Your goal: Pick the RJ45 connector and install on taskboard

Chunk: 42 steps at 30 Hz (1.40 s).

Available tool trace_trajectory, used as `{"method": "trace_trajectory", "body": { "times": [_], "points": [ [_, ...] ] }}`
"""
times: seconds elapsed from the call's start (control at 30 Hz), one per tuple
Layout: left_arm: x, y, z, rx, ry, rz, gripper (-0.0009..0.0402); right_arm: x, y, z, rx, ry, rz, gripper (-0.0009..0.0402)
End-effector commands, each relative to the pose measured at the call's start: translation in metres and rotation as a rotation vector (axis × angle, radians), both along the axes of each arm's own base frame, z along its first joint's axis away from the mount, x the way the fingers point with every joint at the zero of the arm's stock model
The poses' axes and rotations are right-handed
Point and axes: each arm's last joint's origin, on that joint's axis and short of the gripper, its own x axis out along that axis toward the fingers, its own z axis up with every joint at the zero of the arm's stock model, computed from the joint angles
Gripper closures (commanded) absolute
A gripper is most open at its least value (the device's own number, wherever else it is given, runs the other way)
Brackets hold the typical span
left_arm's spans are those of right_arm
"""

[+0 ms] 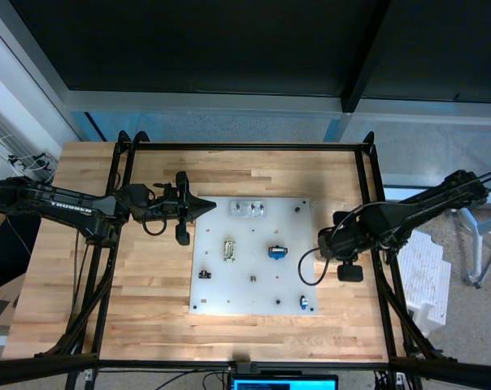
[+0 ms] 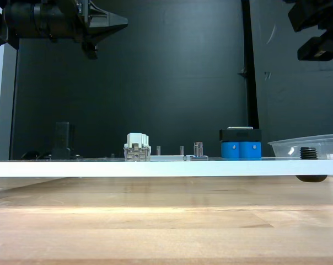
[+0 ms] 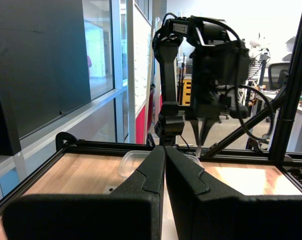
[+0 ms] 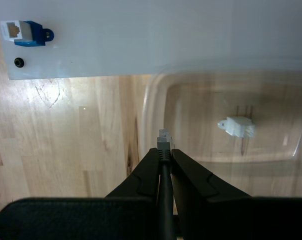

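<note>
The RJ45 connector (image 4: pixel 164 134), a tiny clear plug on a black stem, sticks out from the tips of my right gripper (image 4: pixel 163 153), which is shut on it. That gripper (image 1: pixel 327 241) hangs pointing down just off the right edge of the white taskboard (image 1: pixel 229 286), over a clear tray (image 4: pixel 201 100). A blue socket block (image 4: pixel 27 33) sits at the taskboard's (image 4: pixel 141 35) corner. My left gripper (image 1: pixel 206 208) is shut and empty, held level above the board's left edge, high in the low view (image 2: pixel 120 22).
Inside the clear tray (image 2: pixel 307 146) lies a small white plastic part (image 4: pixel 237 126). The board carries a grey-white connector (image 1: pixel 228 249), a blue and black block (image 1: pixel 277 252), silver fittings (image 1: pixel 247 210) and a black screw (image 2: pixel 308 152). A black frame rails the table.
</note>
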Motion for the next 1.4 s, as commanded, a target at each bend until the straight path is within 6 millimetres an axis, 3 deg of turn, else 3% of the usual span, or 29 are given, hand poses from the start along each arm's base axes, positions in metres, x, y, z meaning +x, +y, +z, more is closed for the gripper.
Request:
{"method": "trace_trajectory", "body": {
  "times": [0.03,0.67,0.93,1.4],
  "points": [
    [0.0,0.0,0.0,0.0,0.0,0.0,0.0393,0.01,0.013,0.003,-0.012,-0.01,-0.002,0.0393],
    [0.0,0.0,0.0,0.0,0.0,0.0,0.0393,0.062,0.077,-0.004,0.032,0.017,0.055,0.0393],
    [0.0,0.0,0.0,0.0,0.0,0.0,0.0393,0.079,0.088,-0.014,0.036,0.025,0.014,0.0393],
    [0.0,0.0,0.0,0.0,0.0,0.0,0.0393,0.085,0.103,-0.022,0.042,0.032,-0.008,0.0393]
  ]
}}
